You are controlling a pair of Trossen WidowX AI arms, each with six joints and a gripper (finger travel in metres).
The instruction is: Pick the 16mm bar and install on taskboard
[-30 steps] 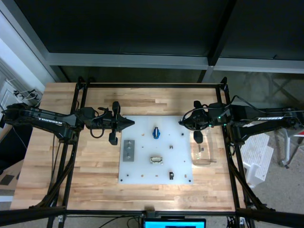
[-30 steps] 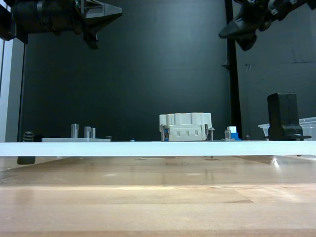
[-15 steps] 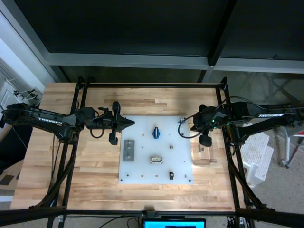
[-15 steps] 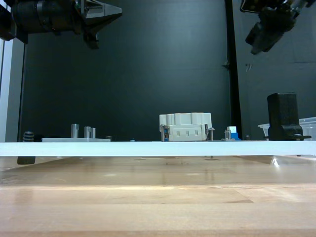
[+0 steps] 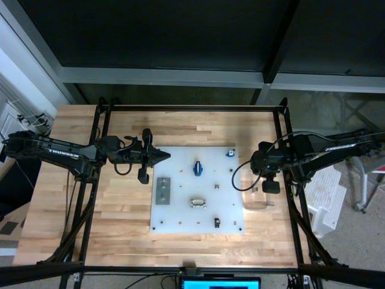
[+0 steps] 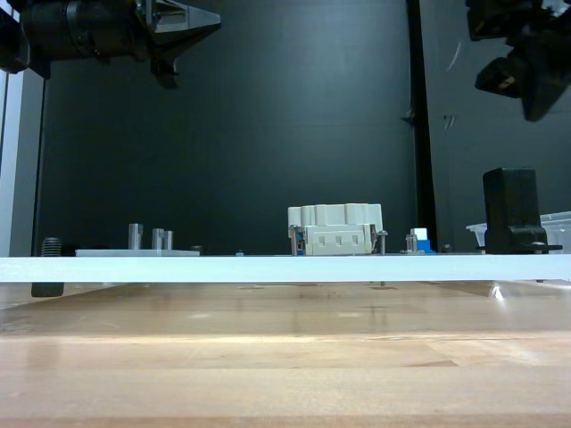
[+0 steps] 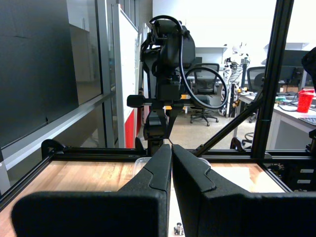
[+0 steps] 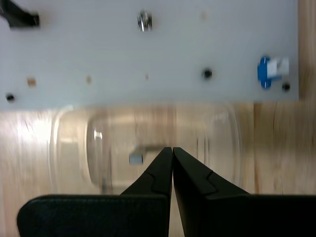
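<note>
A clear plastic tray (image 5: 255,197) lies on the table just right of the white taskboard (image 5: 180,218). Small grey metal pieces (image 8: 135,158) lie free inside the tray (image 8: 148,148); I cannot tell which one is the 16mm bar. My right gripper (image 5: 270,186) hangs above the tray, pointing down, shut with nothing in it (image 8: 172,148). It shows high up in the low view (image 6: 525,78). My left gripper (image 5: 168,155) hovers high over the board's far left corner, shut and empty (image 7: 171,145), also seen from table height (image 6: 218,18).
On the board stand a grey block with pegs (image 5: 162,189), a blue part (image 5: 198,168), a beige connector (image 5: 198,203), a black piece (image 5: 217,223) and a small blue clip (image 5: 228,153). Black frame posts (image 5: 283,129) rise at the table's edges.
My right gripper has swung from over the board's far right corner to the right and nearer, and now points down over the clear tray. The left arm has not moved.
</note>
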